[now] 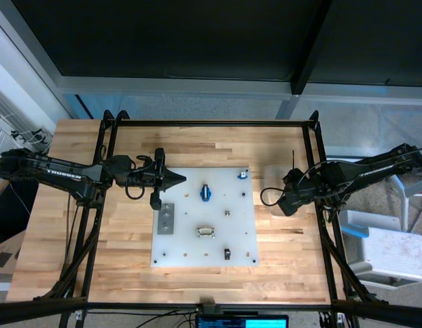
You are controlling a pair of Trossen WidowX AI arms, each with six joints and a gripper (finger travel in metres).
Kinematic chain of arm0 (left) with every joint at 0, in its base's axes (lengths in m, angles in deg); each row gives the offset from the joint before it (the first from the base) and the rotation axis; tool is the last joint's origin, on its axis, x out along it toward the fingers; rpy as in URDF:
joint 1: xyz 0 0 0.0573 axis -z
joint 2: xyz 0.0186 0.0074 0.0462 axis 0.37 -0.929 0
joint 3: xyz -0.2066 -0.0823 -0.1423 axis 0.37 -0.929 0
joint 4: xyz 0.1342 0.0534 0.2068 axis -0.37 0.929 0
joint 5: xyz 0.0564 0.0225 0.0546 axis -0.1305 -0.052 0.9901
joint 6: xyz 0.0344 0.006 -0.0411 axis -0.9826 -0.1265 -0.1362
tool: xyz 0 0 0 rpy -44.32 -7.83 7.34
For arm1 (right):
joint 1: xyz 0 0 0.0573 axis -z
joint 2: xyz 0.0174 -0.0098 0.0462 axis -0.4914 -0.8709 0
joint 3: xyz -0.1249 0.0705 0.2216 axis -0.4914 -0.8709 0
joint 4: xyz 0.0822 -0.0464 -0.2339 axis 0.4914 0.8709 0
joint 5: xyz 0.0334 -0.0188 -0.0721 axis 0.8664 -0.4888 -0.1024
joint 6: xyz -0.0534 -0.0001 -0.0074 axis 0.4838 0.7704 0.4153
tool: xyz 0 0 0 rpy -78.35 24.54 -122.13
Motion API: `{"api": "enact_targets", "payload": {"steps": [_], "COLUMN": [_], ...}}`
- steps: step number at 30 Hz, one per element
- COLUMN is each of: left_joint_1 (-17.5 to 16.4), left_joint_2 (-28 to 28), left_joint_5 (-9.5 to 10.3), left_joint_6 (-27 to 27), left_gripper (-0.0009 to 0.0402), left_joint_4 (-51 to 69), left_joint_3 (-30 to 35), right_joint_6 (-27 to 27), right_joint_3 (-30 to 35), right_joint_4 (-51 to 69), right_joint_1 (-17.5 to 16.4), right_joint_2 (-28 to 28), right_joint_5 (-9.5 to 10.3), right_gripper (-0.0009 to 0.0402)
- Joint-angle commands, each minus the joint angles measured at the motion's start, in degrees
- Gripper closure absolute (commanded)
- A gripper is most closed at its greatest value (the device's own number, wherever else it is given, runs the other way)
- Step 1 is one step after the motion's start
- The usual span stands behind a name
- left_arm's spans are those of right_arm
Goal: Remove the USB connector from the USB hub and place in the container
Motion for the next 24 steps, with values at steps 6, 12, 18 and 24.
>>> {"api": "enact_targets", "payload": {"steps": [6, 12, 18, 24], "left_joint_1": [0.0, 0.0, 0.0, 0.0], "left_joint_2": [0.0, 0.0, 0.0, 0.0], "left_joint_5": [0.00, 0.00, 0.00, 0.00], "left_joint_6": [0.0, 0.0, 0.0, 0.0], "left_gripper": [0.0392, 0.0392, 0.0392, 0.0392], "left_joint_4": [0.0, 0.0, 0.0, 0.0], "left_joint_3": [0.0, 0.0, 0.0, 0.0], "right_joint_6": [-0.1, 0.0, 0.1, 0.1], "right_joint_3": [0.0, 0.0, 0.0, 0.0], "right_joint_4": [0.1, 0.3, 0.3, 0.2], "right_joint_1": [0.0, 0.0, 0.0, 0.0], "right_joint_2": [0.0, 0.0, 0.0, 0.0], "right_joint_5": [-0.02, -0.02, -0.02, 0.92], "right_gripper": [0.0393, 0.0393, 0.0360, 0.0297]}}
